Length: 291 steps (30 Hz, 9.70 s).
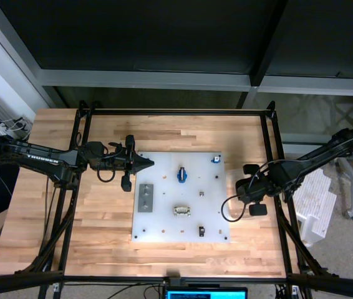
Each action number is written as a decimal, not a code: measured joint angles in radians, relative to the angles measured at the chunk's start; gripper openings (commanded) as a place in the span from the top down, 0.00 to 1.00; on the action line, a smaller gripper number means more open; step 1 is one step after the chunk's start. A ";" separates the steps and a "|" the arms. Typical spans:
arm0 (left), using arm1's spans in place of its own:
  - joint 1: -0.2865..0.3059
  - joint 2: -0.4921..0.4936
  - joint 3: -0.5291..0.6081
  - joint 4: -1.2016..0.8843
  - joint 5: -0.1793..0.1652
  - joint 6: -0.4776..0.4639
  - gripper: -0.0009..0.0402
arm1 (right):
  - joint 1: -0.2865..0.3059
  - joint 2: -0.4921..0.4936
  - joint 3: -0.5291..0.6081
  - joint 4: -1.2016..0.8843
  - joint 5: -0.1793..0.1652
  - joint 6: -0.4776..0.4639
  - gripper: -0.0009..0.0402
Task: Pick the 16mm bar and install on taskboard
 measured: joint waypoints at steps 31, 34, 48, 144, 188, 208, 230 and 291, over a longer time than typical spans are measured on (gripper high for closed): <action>0.000 0.000 0.000 0.000 0.000 0.000 0.98 | 0.093 0.266 0.260 -0.029 -0.044 0.190 0.98; 0.000 0.000 0.000 0.000 0.000 0.000 0.98 | 0.120 0.322 0.298 -0.025 -0.043 0.206 0.98; 0.000 0.000 0.000 0.000 0.000 0.000 0.98 | 0.226 0.495 0.410 0.017 -0.043 0.303 0.98; 0.000 0.000 0.000 0.000 0.000 0.000 0.98 | 0.253 0.652 0.465 0.129 -0.005 0.333 0.98; 0.000 0.000 0.000 0.000 0.000 0.000 0.98 | 0.253 0.650 0.446 0.158 -0.003 0.333 0.98; 0.000 0.000 0.000 0.000 0.000 0.000 0.98 | 0.253 0.655 0.436 0.172 -0.027 0.332 0.98; 0.000 0.000 0.000 0.000 0.000 0.000 0.98 | 0.253 0.651 0.386 0.228 -0.016 0.327 0.98; 0.000 0.000 0.000 0.000 0.000 0.000 0.98 | 0.248 0.475 0.388 0.180 -0.007 0.264 0.67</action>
